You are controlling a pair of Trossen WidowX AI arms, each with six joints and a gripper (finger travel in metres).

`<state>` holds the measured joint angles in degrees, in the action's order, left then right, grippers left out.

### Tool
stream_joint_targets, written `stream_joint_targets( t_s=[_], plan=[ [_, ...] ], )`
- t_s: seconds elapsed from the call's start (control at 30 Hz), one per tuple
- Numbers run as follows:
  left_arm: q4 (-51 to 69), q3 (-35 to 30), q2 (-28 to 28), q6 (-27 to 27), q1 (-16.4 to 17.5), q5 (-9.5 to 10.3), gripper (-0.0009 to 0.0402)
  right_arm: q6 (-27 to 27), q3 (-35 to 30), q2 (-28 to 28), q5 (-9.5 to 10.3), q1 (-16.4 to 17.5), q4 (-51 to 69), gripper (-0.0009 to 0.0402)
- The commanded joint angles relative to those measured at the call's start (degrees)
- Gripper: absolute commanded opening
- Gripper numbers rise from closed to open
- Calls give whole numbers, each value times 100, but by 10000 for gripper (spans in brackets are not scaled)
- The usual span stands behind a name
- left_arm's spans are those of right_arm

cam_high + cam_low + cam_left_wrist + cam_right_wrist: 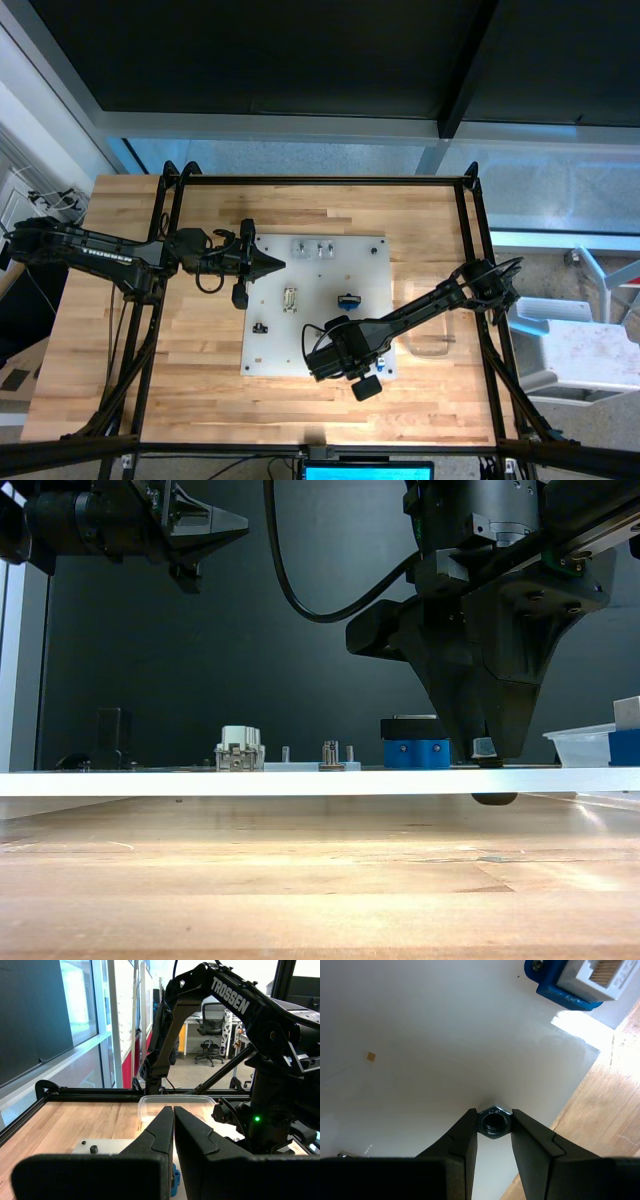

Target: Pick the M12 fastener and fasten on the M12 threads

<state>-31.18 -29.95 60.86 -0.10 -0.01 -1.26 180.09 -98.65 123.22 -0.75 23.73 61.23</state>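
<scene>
You saw the black left tool (266, 263) at the far left edge of the white rectangular board (275, 345), the black right tool (335, 356) over its near right part, on the wooden counter (190, 400).

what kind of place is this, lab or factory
Likely a robotics lab in an office: an office chair and windows lie beyond a framed wooden table with a white board. The left pincer hovers shut over the board's left edge; the right pincer holds a nut low over it.

Shiny metal nut (494, 1123), glossy white board (420, 1035), wooden table (200, 220), matt black left gripper (173, 1110), matt black right gripper (493, 1115)
</scene>
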Motion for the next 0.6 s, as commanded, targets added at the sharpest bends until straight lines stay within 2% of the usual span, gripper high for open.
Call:
stream_joint_targets(
  t_s=[0.03, 0.4, 0.5, 0.6],
  plan=[
    [0, 0, 0, 0, 0, 0, 0, -11, -2, 0, 31, 9, -48, 13],
    [0, 0, 0, 0, 0, 0, 0, -13, -2, 0, 31, 9, -63, 13],
    [0, 0, 0, 0, 0, 0, 0, -13, -2, 0, -83, 15, -28, 14],
    [0, 0, 0, 0, 2, 0, 0, -57, -2, 0, -81, 13, -42, 14]
  ],
)
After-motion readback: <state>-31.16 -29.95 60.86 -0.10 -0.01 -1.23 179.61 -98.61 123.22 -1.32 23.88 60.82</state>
